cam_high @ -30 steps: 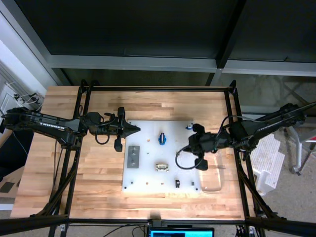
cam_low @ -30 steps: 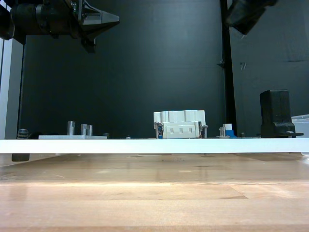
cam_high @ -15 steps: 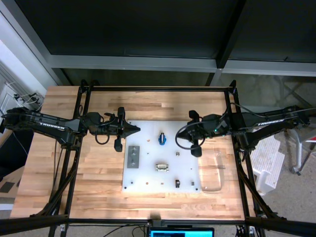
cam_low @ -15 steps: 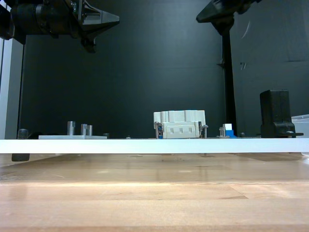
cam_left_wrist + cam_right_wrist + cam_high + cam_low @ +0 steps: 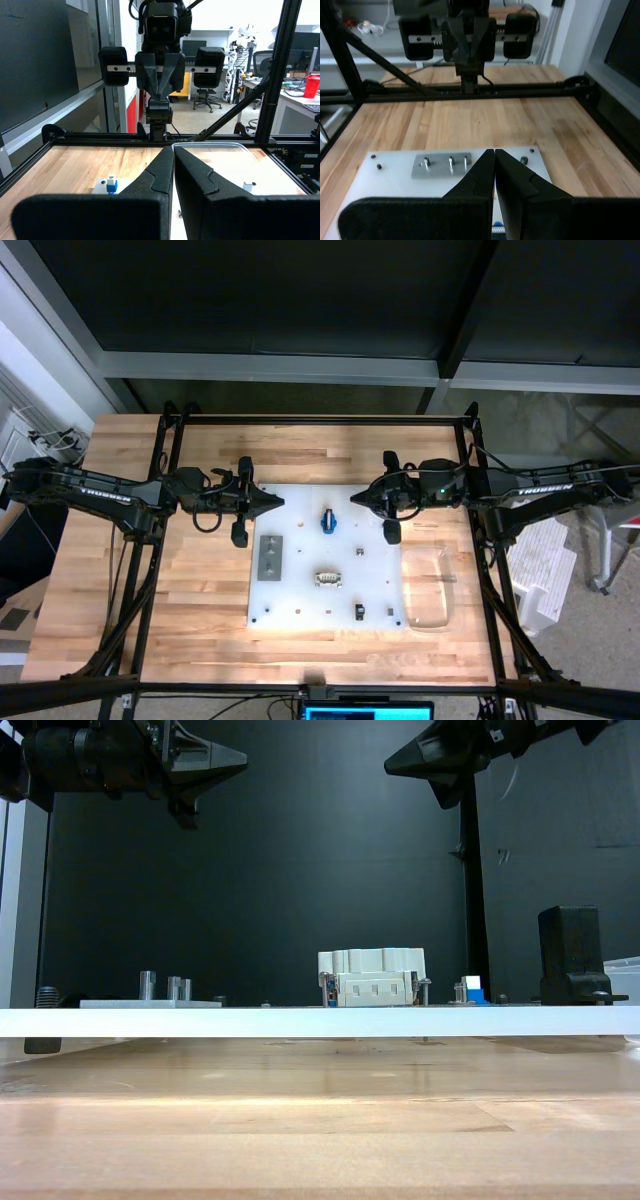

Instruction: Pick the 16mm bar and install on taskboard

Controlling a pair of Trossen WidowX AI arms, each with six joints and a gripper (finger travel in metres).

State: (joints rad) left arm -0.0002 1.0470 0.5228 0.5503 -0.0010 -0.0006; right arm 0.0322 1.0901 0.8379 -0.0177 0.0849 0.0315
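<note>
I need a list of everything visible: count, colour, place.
White plastic taskboard: one, white, table's middle.
Wooden table: one, light brown, beneath all.
Grey metal block: one, grey, board's left.
Blue knob: one, blue, board's far part.
Pale boxy connector: one, cream, board's middle.
Black boxy connector: one, black, board's near edge.
Clear plastic tray: one, transparent, right of board.
Left gripper: one, black, shut, raised by board's far left corner.
Right gripper: one, black, shut, raised right of knob.

Black left tool (image 5: 272,502) and right tool (image 5: 357,497), tapered; looped black cables (image 5: 205,530).
</note>
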